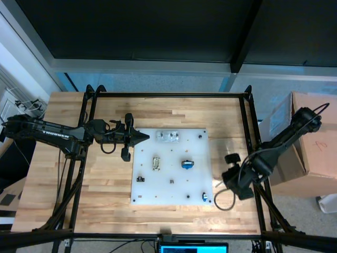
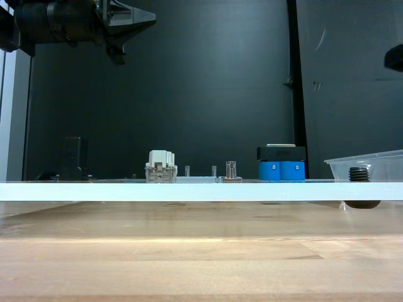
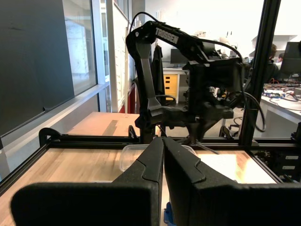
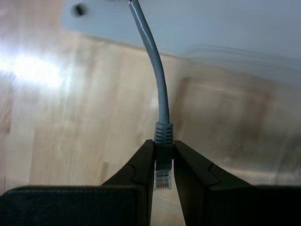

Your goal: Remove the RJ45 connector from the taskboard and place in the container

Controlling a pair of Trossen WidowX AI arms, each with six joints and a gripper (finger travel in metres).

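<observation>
Right claw (image 4: 163,149) of mine is clamped on the RJ45 connector (image 4: 163,176). The little clear plug sits between my two black fingers (image 4: 136,172), and its tip points back at my wrist camera. Its grey boot (image 4: 163,132) sticks out just past my fingertips. A grey cable (image 4: 151,66) runs on from the boot and bends away toward the white board (image 4: 211,23).

The plug is not in any seat, and it is off the board. It hangs in my grip over the bare wood of the worktop (image 1: 105,200). It is just beside the board's right edge, close to the near right corner.

Over on the other side, my left claw (image 1: 143,136) is up high above the far left corner of the board. Its two fingers are pressed together. It points across at the container (image 1: 169,137), a clear tub that sits on the board by the far edge. The tip of that claw is near the tub but does not touch it.

The plug and the tub are well apart. The tub is by the far edge, and the plug is out past the right edge in my right claw.
</observation>
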